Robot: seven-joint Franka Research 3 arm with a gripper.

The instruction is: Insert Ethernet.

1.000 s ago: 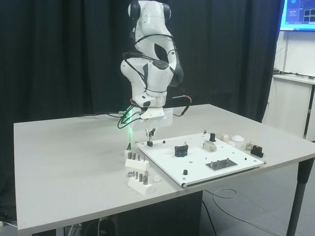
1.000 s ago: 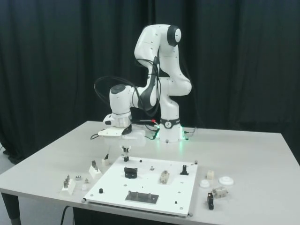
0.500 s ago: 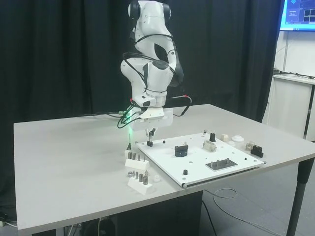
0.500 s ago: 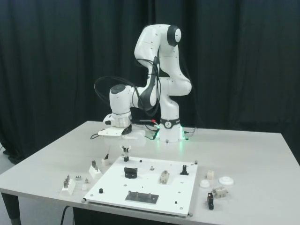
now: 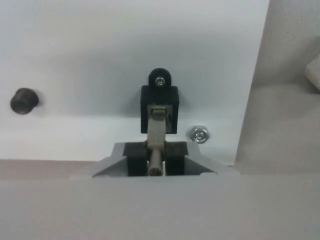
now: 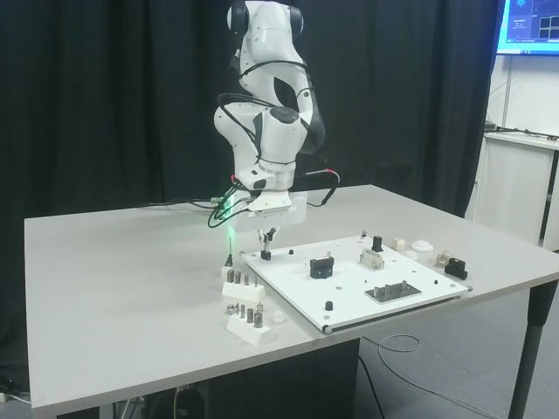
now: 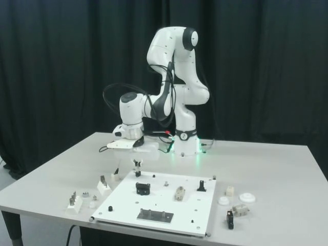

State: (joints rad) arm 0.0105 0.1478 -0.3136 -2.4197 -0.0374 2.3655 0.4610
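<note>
The gripper [image 5: 156, 162] is clamped on the Ethernet plug [image 5: 156, 131], poised right at the black socket [image 5: 159, 102] near the white board's [image 6: 349, 279] corner; a slight tilt risks jamming the plug on the socket rim. A nut [image 5: 199, 134] sits just beside, while the grey surface [image 6: 122, 262] beyond offers open room.

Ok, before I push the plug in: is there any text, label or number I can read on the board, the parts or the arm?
No readable text in any view.
Screen at the top corner of the first room view: shows graphics, too small to read.
White board, black socket and white arm: no labels or numbers visible.
</note>
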